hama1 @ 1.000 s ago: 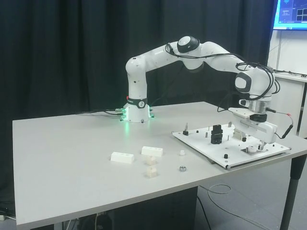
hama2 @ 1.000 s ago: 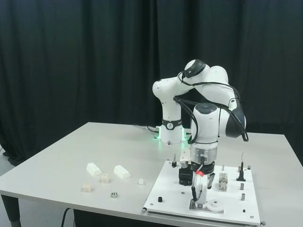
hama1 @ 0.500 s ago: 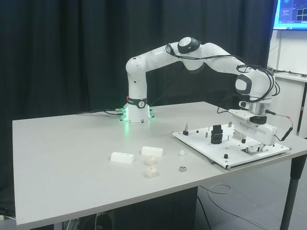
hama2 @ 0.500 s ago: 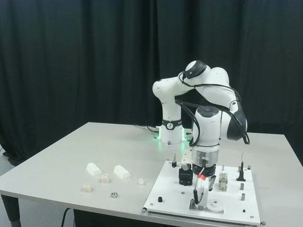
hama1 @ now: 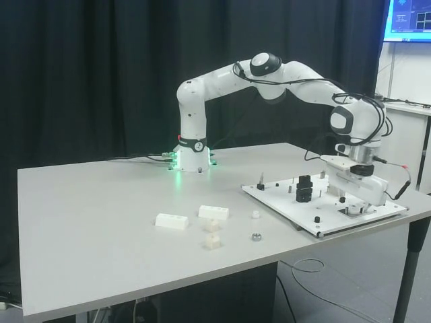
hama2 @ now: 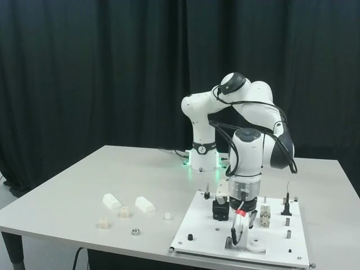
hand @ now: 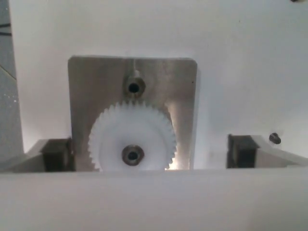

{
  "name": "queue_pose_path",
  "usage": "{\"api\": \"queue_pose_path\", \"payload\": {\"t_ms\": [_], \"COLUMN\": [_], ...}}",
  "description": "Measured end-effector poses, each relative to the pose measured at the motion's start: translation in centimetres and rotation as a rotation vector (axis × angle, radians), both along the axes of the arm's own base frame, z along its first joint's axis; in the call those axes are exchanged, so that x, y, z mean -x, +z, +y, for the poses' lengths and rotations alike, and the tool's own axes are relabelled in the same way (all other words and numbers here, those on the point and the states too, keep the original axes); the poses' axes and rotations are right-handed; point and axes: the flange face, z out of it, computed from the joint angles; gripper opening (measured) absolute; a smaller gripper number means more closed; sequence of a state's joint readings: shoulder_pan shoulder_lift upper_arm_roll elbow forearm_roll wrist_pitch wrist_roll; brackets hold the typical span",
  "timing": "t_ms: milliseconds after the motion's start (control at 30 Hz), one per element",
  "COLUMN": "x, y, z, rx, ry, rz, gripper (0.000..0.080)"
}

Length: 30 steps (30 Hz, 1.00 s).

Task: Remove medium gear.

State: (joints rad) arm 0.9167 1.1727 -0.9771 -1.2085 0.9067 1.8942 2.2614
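The hand (hand: 150, 154) hangs low over the white board (hama2: 208, 225) that lies at the counter's (hama1: 101, 202) front right corner, its fingers (hand: 57, 155) spread wide apart and holding nothing. In the wrist view the white medium gear (hand: 132, 137) sits on a pin on a grey metal plate (hand: 96, 86) between the two fingertips, nearer one of them, touching neither. A second bare pin (hand: 134, 87) stands just beside the gear's teeth. Small white blocks (hama1: 171, 221) lie on the counter, well apart from the board.
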Motion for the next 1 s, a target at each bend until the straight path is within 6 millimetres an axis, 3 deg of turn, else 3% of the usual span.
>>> {"api": "queue_pose_path", "payload": {"t_ms": [33, 200, 233, 400, 433, 1000], "x": [0.01, -0.13, -0.2, -0.35, -0.36, -0.38], "y": [-0.04, -0.12, -0.13, -0.14, -0.13, -0.01], "z": [-0.01, -0.16, -0.2, -0.34, -0.37, -0.44], "rx": [0.0, -0.002, -0.004, -0.014, -0.015, -0.017], "ry": [0.004, 0.016, 0.015, 0.006, 0.005, -0.002], "rz": [0.001, -0.01, -0.016, -0.029, -0.03, -0.03], "gripper": [0.0696, 0.0696, 0.0517, 0.0517, 0.0388, 0.0389]}}
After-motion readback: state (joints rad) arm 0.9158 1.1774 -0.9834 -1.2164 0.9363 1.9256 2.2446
